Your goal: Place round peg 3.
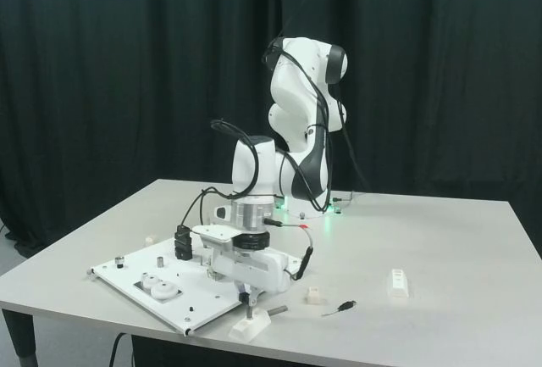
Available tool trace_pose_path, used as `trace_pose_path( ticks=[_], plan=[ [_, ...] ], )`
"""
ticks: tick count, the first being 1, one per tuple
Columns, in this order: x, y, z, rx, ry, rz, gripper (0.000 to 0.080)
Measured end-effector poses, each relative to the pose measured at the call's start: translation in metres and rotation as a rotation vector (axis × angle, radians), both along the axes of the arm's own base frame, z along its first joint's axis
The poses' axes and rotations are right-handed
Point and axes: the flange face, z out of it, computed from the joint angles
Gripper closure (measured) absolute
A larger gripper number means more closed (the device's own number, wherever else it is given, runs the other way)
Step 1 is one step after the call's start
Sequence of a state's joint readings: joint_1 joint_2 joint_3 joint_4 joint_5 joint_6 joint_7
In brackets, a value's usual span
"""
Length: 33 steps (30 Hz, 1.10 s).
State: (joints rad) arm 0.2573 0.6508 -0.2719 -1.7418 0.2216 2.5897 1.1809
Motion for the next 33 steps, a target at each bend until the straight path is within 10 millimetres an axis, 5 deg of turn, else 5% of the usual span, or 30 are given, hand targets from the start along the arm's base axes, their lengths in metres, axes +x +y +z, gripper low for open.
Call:
trace_pose_path(
  ticks=[33],
  plan=[
    [-0.002,0.0,-0.011,-0.004,0.02,0.001,0.0689]
  ],
)
